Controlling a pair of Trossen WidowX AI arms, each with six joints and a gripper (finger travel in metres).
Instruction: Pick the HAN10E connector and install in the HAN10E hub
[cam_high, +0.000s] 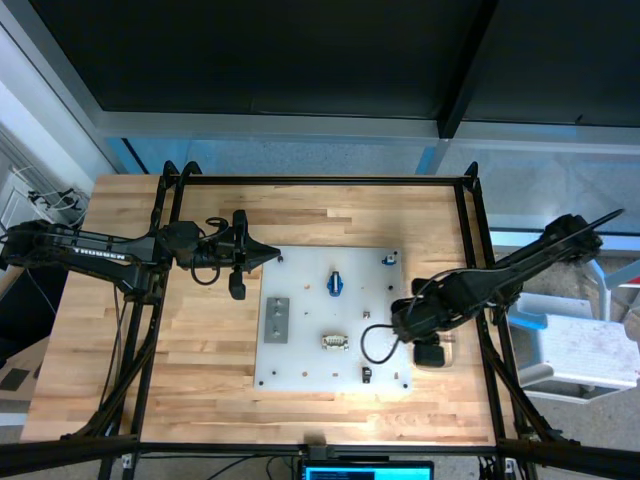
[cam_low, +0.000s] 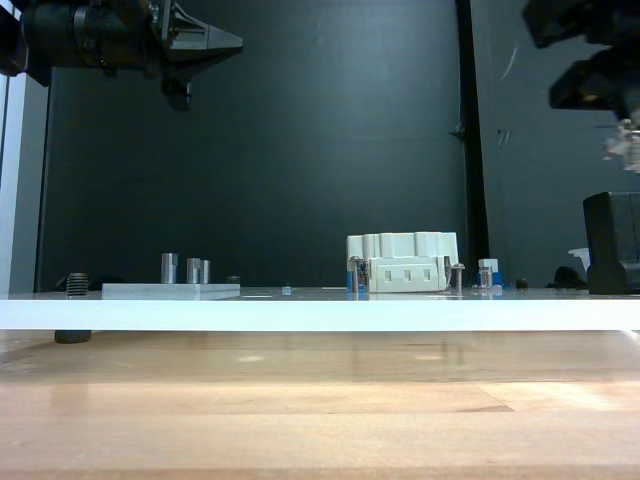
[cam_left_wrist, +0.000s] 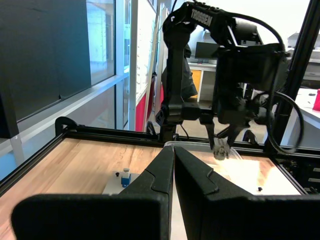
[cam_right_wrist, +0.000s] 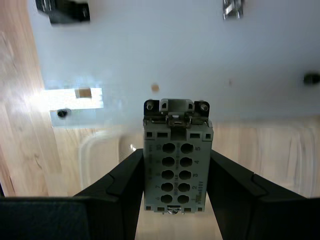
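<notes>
While hovering right of white plate (cam_high: 300, 372), right gripper (cam_right_wrist: 176, 162): jaws clamp HAN10E connector (cam_right_wrist: 176, 176), holes numbered to 10.
Left gripper (cam_high: 272, 256): raised, far left, jaws closed, empty.
Left arm (cam_high: 100, 253): TROSSEN.

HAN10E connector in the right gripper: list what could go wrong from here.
1. The right gripper, by the white plate's right edge, clamps the HAN10E connector with one end sticking out past the jaws; pressing could tilt it.
2. The HAN10E hub sits apart, toward the plate's middle; a skewed approach might jam.
3. The right arm's cable loop hangs near the hub and could snag.
The left gripper is parked shut near the plate's far-left corner.
</notes>
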